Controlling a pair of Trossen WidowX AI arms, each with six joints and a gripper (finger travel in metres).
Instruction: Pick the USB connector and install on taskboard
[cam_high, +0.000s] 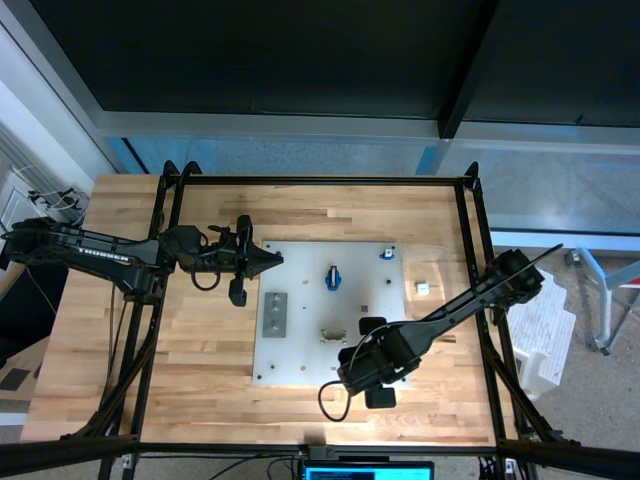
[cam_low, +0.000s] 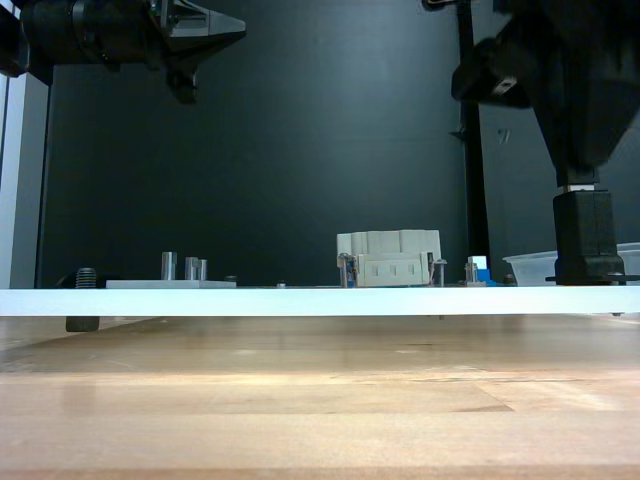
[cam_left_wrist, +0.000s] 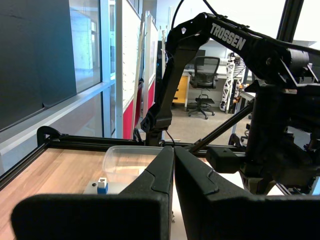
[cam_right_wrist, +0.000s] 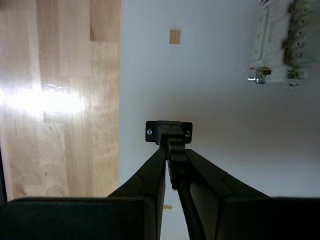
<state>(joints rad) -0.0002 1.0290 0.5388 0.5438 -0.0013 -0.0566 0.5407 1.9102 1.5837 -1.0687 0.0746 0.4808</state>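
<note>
- Wooden table (cam_high: 120, 330) underneath, and the right gripper (cam_right_wrist: 175, 149) pinches the black USB connector (cam_right_wrist: 176, 162) upright, tip at the small black socket (cam_right_wrist: 150, 132) by the near edge of the taskboard (cam_right_wrist: 220, 110).
- Beige connector (cam_right_wrist: 282, 40) sits just beyond.
- Left gripper (cam_left_wrist: 174, 155), fingers pressed together on nothing, hangs high over the board's far-left corner.

Robotics lab or research workspace.

- High view: butcher-block table (cam_high: 110, 300) boxed in black extrusion frame (cam_high: 320, 181), black arm mounted at each side edge.
- White taskboard (cam_high: 300, 350) at frame centre. Left gripper (cam_high: 272, 258), fingers pressed together, raised over its upper-left corner.
- Low view, right side: right gripper (cam_low: 582, 180) pointing down, clamping black USB connector (cam_low: 588, 240).
- Glowing screen (cam_high: 368, 470) at bottom centre, loose cables (cam_high: 50, 200) far left, papers (cam_high: 540, 325) on floor at right.
- Left wrist view: arm lettered TROSSEN (cam_left_wrist: 227, 36), glass partitions (cam_left_wrist: 87, 45), office chair (cam_left_wrist: 206, 70) beyond.
</note>
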